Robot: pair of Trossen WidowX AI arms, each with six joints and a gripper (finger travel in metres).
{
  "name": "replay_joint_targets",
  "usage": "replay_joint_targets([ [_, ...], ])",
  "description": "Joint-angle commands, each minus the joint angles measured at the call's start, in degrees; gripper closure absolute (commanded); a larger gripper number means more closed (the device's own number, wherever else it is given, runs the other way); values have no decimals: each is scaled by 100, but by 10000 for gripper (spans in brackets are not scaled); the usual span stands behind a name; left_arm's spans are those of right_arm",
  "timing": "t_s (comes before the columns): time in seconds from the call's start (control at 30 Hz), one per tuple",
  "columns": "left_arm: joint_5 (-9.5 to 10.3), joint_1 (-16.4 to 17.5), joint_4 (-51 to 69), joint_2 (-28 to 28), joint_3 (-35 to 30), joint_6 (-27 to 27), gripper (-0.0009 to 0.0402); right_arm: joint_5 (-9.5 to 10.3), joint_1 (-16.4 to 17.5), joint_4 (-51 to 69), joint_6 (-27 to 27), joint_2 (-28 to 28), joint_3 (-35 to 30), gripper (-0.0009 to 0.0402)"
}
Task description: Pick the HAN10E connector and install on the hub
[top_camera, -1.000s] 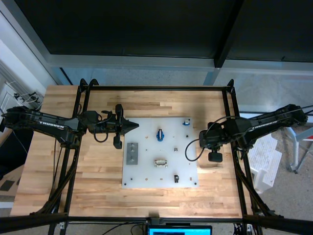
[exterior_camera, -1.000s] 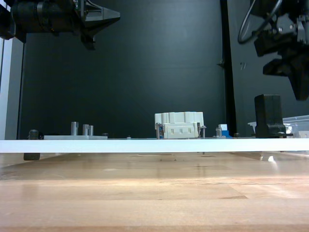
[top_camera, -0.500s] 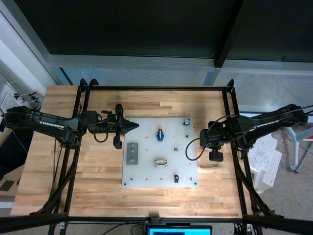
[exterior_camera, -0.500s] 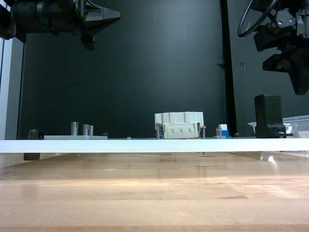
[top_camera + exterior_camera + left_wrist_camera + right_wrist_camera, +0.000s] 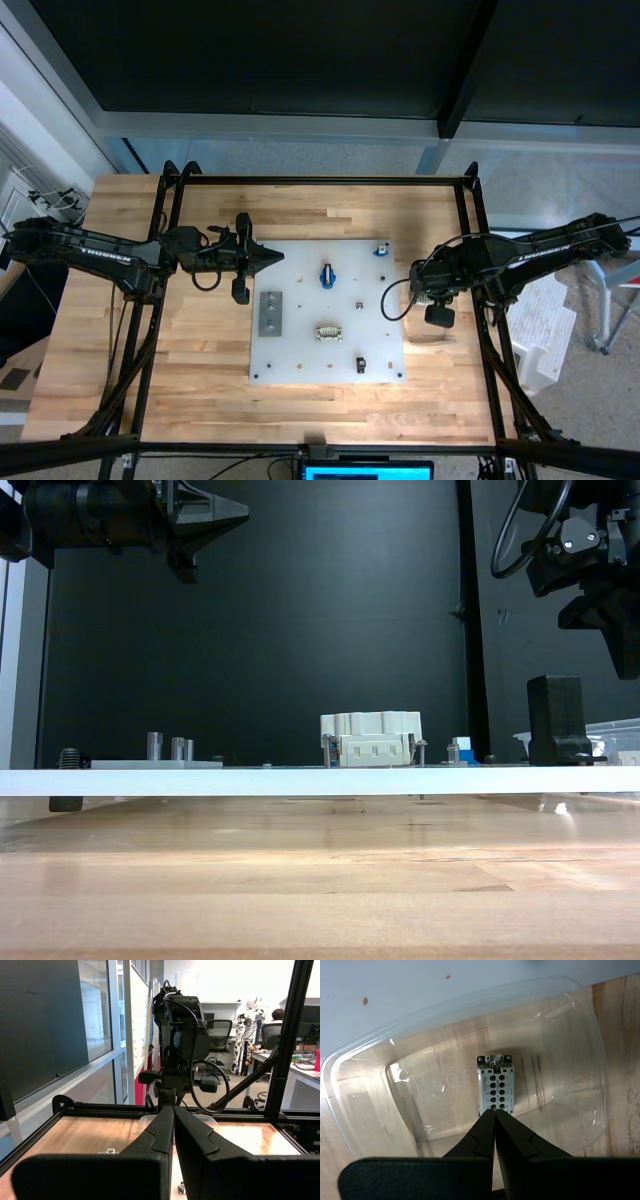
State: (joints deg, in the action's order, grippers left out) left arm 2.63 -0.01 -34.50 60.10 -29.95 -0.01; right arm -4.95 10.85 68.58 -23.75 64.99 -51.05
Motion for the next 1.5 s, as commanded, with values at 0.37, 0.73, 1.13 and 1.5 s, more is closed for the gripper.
replay_joint_targets([
  [0.37,0,2,-2,0,0,0,393,57,-470,-116,225,2,278,335],
  [0.73,0,2,-2,0,0,0,393,201,-542,-535,334,4,632,153],
  [1.13,0,0,-2,0,0,0,393,157,-525,-1255,308,42,1141,131],
  [1.5,0,0,-2,0,0,-2,393,151,-483,-1648,313,297,1366,130],
])
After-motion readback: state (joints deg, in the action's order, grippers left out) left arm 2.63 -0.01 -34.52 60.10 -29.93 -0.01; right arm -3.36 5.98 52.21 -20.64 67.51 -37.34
